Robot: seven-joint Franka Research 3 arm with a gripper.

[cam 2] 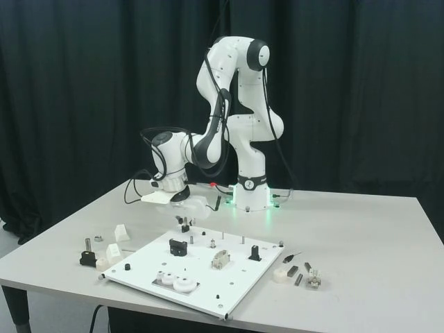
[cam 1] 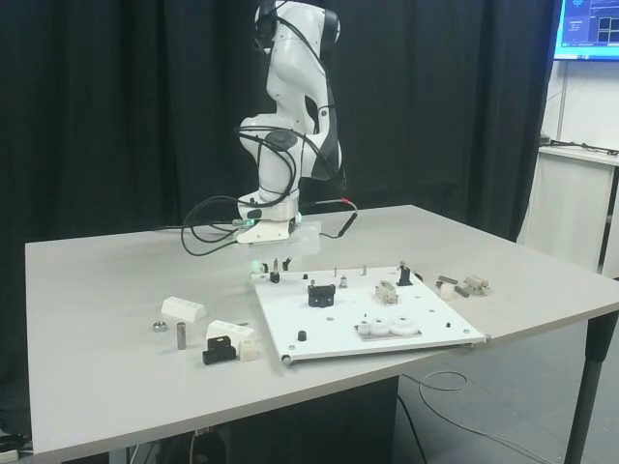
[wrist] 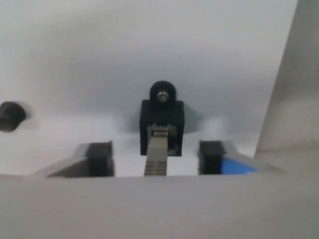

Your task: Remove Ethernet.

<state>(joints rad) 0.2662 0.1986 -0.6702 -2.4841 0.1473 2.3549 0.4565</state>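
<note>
In the wrist view a grey Ethernet plug [wrist: 157, 149] sits in a black socket block [wrist: 162, 122] that is screwed to the white board [wrist: 99, 59]. My gripper [wrist: 155, 159] is open just above it. Its fingertips [wrist: 99, 158] stand well apart on either side of the plug and do not touch it. The plug's cable runs out of sight under the wrist. In the first room view the gripper [cam 1: 276, 261] hangs low over the socket [cam 1: 275, 277] at the board's back left corner. The second room view shows the gripper [cam 2: 182, 209] there too.
A black peg [wrist: 11, 115] stands on the board beside the socket. The white board [cam 1: 426, 343] also carries a black block [cam 1: 320, 295] and white gears [cam 1: 392, 327]. Loose parts [cam 1: 230, 343] lie on the grey table to the left, and others [cam 1: 464, 284] to the right.
</note>
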